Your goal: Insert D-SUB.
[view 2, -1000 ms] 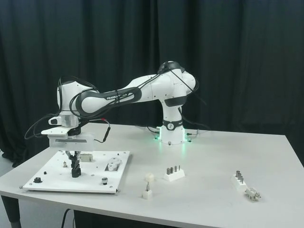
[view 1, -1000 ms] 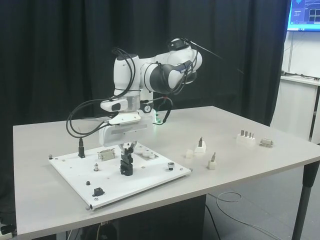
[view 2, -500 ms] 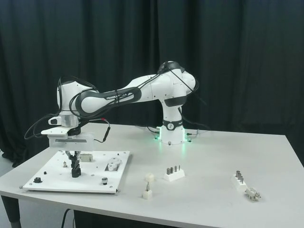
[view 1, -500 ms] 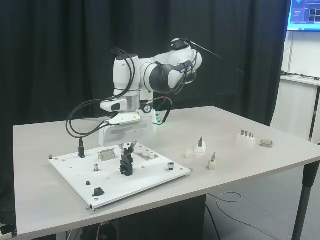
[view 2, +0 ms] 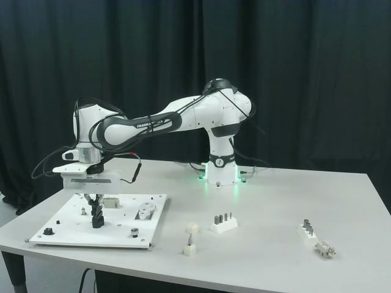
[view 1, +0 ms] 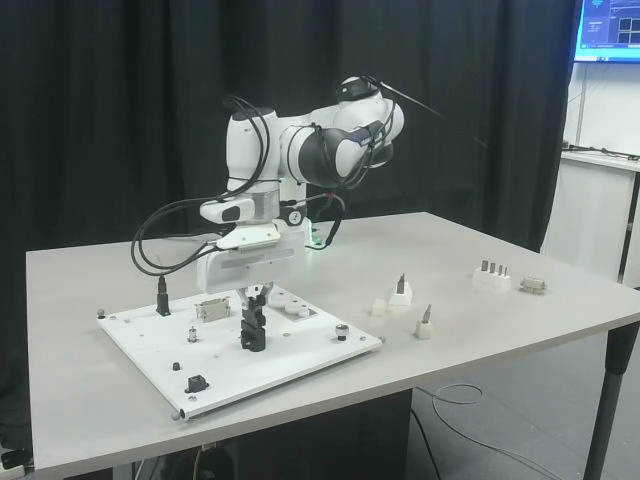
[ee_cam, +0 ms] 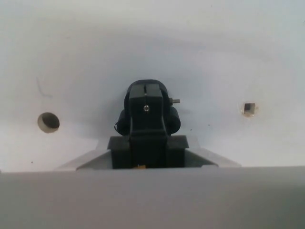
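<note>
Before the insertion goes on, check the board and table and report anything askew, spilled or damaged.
Nothing stands out. The white board lies flat on the grey table, and the claw stands upright over it, low on the board. The small white holders off the board sit upright. No spill or damage shows.

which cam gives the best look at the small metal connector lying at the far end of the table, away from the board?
First room view: the metal connector lies unobstructed on the grey table, beside a white block with pins. Second room view also shows it, near the table's front edge. The wrist view misses it, showing only the white board and gripper.
</note>
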`<state>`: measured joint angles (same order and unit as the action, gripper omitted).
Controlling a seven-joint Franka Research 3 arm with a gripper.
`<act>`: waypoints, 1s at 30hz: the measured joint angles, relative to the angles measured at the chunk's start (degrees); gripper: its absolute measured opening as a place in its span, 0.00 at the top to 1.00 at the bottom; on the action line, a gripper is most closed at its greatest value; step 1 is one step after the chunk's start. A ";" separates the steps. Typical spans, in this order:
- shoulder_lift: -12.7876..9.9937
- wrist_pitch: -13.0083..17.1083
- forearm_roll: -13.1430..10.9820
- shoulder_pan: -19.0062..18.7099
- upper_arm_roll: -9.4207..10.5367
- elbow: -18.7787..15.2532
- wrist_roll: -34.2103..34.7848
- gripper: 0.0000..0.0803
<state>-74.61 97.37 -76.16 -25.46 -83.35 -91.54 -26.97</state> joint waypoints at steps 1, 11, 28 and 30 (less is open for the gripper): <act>0.00 0.00 0.00 0.01 0.00 0.01 0.08 0.82; 0.00 -0.01 0.00 0.01 -0.02 0.10 0.36 0.82; 0.00 -0.16 0.01 0.02 -0.02 0.31 0.66 0.82; 0.00 -0.16 0.04 0.06 -0.02 0.31 0.71 0.82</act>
<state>-74.62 97.21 -76.12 -25.40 -83.38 -91.23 -26.26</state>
